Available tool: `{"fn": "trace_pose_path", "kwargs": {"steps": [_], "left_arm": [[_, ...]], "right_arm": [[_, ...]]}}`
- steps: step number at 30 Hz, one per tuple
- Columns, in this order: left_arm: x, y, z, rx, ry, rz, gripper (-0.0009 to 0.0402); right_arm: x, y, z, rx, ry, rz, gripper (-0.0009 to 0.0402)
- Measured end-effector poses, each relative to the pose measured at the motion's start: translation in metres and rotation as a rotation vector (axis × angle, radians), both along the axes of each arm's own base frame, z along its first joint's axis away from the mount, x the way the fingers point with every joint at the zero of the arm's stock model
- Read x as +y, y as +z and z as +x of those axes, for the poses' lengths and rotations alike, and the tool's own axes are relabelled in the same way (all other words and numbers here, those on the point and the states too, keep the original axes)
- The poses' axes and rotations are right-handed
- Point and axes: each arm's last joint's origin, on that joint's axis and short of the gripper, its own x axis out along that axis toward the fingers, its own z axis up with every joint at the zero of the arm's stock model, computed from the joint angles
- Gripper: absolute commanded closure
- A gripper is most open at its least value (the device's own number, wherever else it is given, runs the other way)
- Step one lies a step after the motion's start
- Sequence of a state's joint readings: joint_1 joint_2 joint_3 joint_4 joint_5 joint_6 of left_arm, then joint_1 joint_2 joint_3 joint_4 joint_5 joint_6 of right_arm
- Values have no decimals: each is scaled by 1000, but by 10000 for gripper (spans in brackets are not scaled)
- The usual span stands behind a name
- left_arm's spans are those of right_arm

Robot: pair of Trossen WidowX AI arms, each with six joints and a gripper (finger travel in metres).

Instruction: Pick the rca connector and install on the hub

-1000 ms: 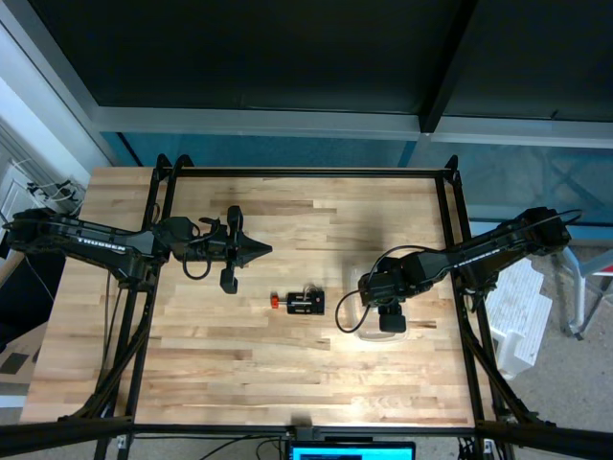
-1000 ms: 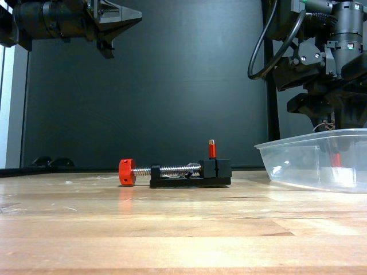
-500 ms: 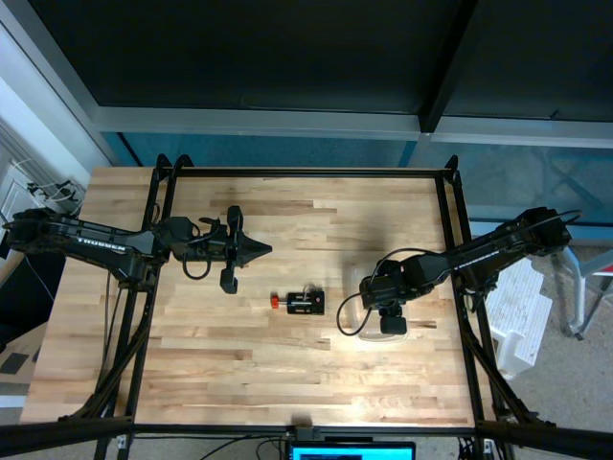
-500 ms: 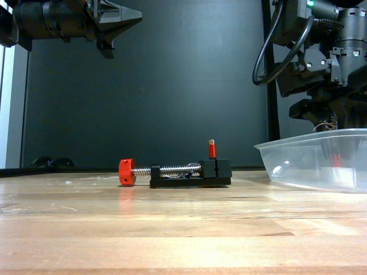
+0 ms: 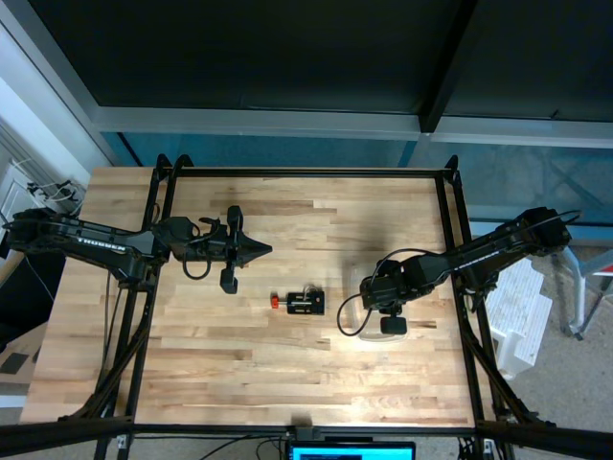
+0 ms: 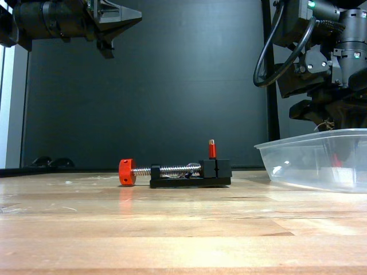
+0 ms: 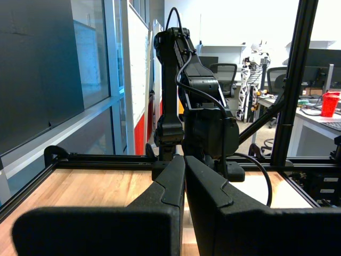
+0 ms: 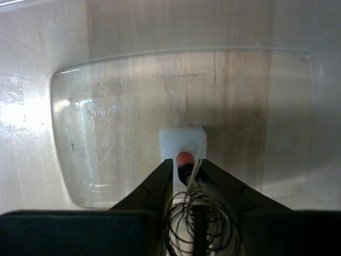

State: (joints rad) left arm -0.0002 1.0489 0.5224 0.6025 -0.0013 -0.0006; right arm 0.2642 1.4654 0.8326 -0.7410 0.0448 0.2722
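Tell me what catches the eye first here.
The right pincer, over the clear tray on the right of the table, is shut on a red-tipped connector trailing coiled wire. Mid-table lies the black hub with its red knob. The left pincer hangs shut, high over the left side.

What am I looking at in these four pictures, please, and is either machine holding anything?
Two robot arms stand at a wooden table. One picture looks down from above, one along the table top, two from cameras on the arms. The left gripper is shut, parked in the air, holding nothing. The right gripper hangs over a clear tray and is shut on the rca connector, red-tipped with coiled wire. The hub, a small black block with a red knob, lies between them.
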Motion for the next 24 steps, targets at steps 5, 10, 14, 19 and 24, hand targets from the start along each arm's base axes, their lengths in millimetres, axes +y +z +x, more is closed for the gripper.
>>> {"fn": "trace_pose_path", "kwargs": {"steps": [5,10,14,19,24], "left_arm": [[0,0,0,0,0,0,393],[0,0,0,0,0,0,393],[0,0,0,0,0,0,393],[0,0,0,0,0,0,393],[0,0,0,0,0,0,393]], "right_arm": [[0,0,0,0,0,-1,382],[0,0,0,1,0,0,392],[0,0,0,2,-4,1,392],[1,3,1,4,-4,0,393],[1,14,3,-5,-4,3,393]]}}
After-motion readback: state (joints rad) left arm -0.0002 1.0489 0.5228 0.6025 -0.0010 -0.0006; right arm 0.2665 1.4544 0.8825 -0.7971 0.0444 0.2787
